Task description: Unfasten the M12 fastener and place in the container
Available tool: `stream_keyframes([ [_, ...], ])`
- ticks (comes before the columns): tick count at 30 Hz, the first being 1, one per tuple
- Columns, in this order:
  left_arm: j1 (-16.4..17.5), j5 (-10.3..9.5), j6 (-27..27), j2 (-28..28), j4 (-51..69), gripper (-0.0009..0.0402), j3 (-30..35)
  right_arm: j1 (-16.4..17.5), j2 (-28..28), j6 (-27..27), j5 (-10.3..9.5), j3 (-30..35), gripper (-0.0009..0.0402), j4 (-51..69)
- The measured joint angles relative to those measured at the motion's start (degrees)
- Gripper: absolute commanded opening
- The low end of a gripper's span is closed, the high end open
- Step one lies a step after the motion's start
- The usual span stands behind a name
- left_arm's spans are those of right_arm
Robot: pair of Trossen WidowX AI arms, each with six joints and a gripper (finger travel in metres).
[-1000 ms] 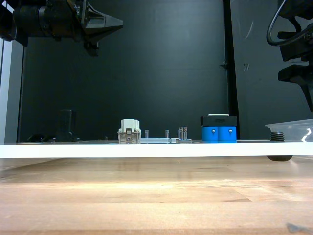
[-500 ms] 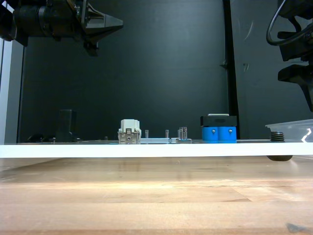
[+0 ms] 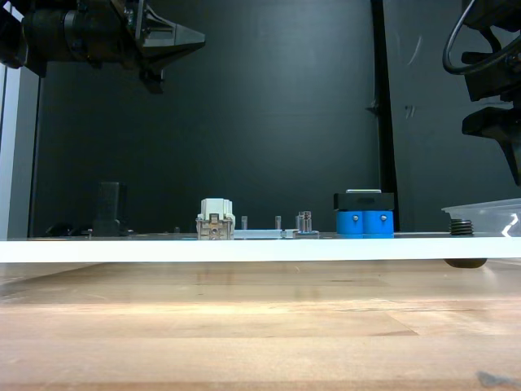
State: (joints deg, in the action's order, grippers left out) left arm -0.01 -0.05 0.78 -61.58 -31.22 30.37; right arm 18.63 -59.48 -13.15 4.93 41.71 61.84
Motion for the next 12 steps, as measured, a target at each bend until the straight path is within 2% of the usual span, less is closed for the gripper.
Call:
stream_keyframes([
  [12, 0.0, 0.00, 0.0, 0.0, 0.0, 0.0000, 0.0, 0.0, 0.0, 0.2, 0.00, 0.0, 0.0243, -0.3],
])
